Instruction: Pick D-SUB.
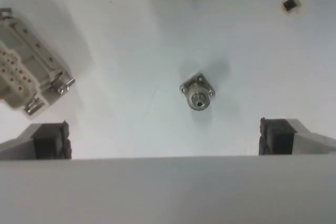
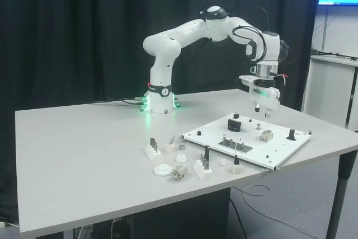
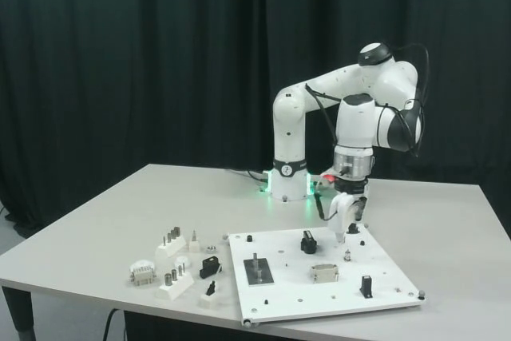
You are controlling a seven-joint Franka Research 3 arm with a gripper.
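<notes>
The D-SUB connector [image 1: 26, 72] is a grey-white block with rows of pins and metal screws at its end. It lies on the white board [image 2: 279, 148], and both room views show it too [image 2: 265, 135] [image 3: 322, 273]. My gripper [image 1: 164, 137] hangs open above the board with nothing between its black-padded fingers [image 1: 275, 136]. It hovers over a small round metal connector [image 1: 197, 94], and the D-SUB lies off to one side, outside the fingers. From the room the gripper [image 2: 264, 110] [image 3: 345, 233] points straight down, a short way above the board.
On the board stand a black block [image 3: 308, 242], a black post [image 3: 366, 285], a dark plate with pegs [image 3: 257, 268] and two small holes [image 1: 290, 3]. On the grey table beside it are white holders with pins [image 3: 172, 245] and a white gear [image 2: 161, 170].
</notes>
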